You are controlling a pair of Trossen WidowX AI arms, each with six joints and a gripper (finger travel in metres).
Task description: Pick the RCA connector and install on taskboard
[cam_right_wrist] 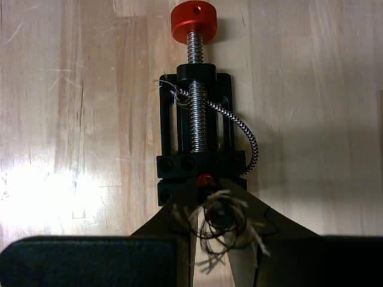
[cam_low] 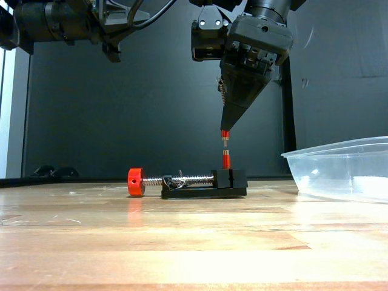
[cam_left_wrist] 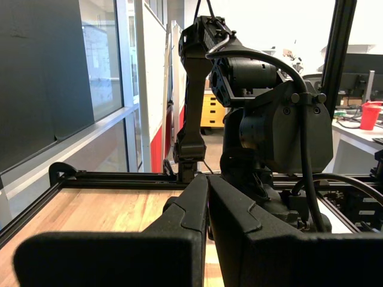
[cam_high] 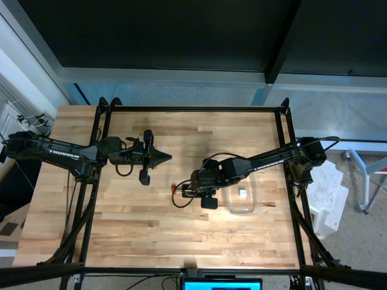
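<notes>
The taskboard (cam_low: 203,183) is a small black block with a red knob (cam_low: 136,182) on a silvery screw, lying on the wooden table. A red socket (cam_low: 226,160) stands up from its right end. My right gripper (cam_low: 225,130) points straight down over that end, shut on the RCA connector (cam_low: 225,139), a tiny red and metal plug. The plug hangs just above the socket, with a small gap between them. The right wrist view looks down on the taskboard (cam_right_wrist: 200,137), with frayed wire strands (cam_right_wrist: 222,218) between my fingers. My left gripper (cam_high: 164,157) hovers left of the middle, shut and holding nothing.
A clear plastic tray (cam_high: 244,208) sits just right of the taskboard, with a small white cube (cam_high: 242,193) in it. Its wall (cam_low: 339,167) rises close to the right arm. A black frame (cam_high: 193,109) runs round the table's edges.
</notes>
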